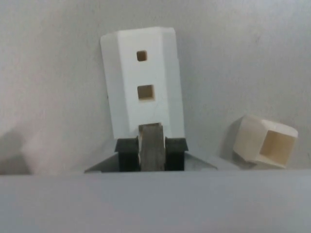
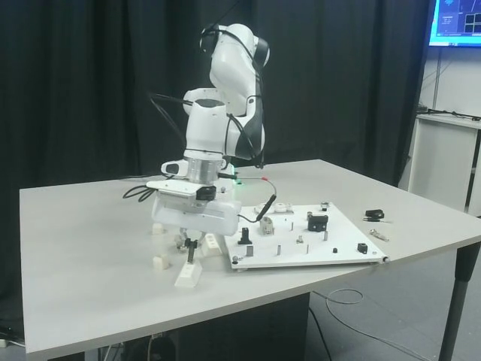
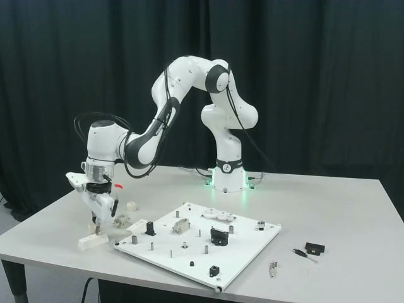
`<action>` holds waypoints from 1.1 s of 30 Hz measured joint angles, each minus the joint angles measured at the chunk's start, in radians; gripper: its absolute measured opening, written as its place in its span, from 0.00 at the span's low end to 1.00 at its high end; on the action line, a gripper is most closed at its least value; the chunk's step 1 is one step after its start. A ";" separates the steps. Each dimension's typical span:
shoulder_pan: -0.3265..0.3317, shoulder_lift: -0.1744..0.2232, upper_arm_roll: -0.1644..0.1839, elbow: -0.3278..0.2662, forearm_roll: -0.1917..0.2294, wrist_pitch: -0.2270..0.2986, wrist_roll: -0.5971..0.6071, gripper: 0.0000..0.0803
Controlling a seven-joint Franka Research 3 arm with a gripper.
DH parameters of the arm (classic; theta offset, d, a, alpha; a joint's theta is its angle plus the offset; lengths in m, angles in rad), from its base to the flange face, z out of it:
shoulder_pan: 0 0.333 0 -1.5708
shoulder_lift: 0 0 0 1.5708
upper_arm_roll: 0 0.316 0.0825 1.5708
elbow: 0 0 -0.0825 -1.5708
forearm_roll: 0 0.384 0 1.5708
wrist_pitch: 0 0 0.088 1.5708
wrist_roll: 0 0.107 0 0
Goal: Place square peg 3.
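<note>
My gripper (image 1: 151, 156) is shut on a grey square peg (image 1: 151, 145), its black fingers pressing on either side. The peg stands upright with its lower end at the nearest of three square holes in a long white block (image 1: 143, 77). The other two holes show open. In the room views the block (image 2: 189, 277) (image 3: 93, 240) lies on the grey table near its front edge, beside the white board. The gripper (image 2: 191, 252) (image 3: 96, 224) hangs straight down over the block's end.
A small hollow cube (image 1: 265, 141) (image 2: 158, 262) lies on the table close to the block. The white board (image 2: 338, 252) (image 3: 252, 252) carries several pegs and black fixtures. Small black parts (image 3: 314, 247) lie beyond the board.
</note>
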 joint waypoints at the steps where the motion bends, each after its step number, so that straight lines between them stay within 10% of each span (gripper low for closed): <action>1: 0.000 0.001 0.001 0.000 0.000 -0.001 0.000 0.14; 27: 0.000 0.019 0.005 0.010 -0.001 0.008 -0.050 0.14; 28: 0.000 0.019 0.004 0.013 -0.001 0.008 -0.050 0.38; 33: 0.000 0.019 -0.001 0.034 -0.008 -0.003 -0.050 0.38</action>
